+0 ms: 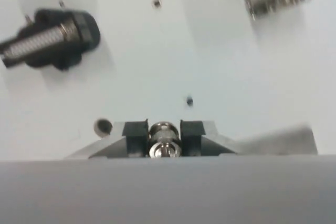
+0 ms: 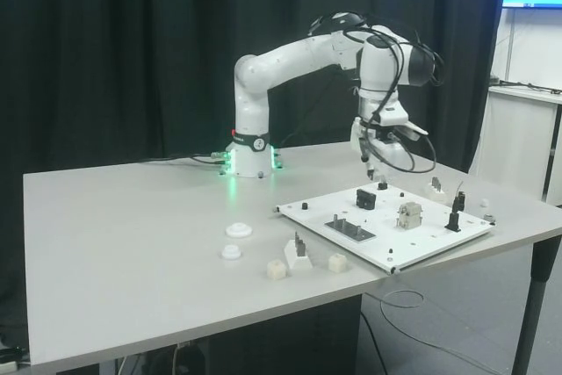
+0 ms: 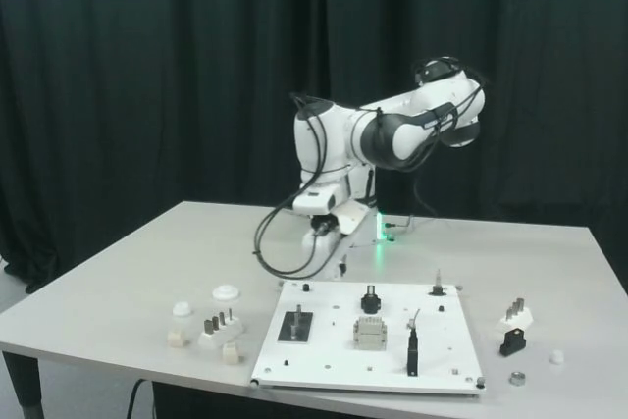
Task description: Insert BNC.
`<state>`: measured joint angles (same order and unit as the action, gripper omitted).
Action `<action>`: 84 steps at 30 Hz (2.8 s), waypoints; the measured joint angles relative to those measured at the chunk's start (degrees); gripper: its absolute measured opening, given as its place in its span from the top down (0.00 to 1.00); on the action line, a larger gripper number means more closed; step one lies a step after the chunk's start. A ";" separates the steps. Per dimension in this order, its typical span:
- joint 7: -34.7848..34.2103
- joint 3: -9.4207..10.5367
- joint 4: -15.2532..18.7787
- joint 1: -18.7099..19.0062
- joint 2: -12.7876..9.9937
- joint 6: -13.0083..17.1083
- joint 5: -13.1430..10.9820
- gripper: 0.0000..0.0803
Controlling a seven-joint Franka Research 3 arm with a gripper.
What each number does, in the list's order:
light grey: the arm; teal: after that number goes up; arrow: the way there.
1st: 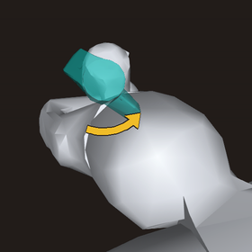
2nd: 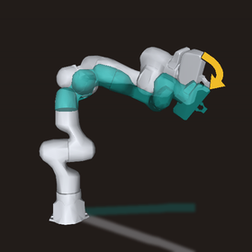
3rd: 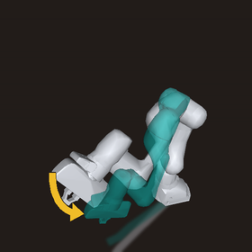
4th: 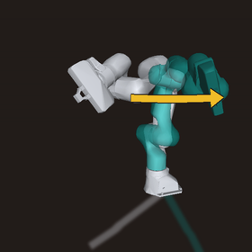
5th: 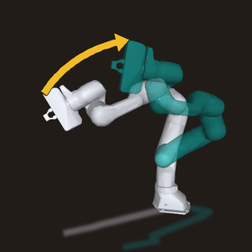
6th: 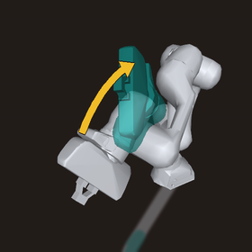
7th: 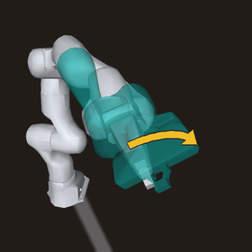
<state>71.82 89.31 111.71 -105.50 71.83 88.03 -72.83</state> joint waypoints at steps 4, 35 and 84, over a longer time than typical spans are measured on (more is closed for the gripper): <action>-0.12 0.00 0.02 1.63 -0.01 0.00 0.00 0.84; -7.88 2.99 -0.32 12.73 -0.24 7.53 -1.00 0.84; -4.41 9.48 1.79 14.97 -0.37 16.40 -0.27 0.84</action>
<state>67.41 98.80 113.51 -90.52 71.46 104.43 -73.10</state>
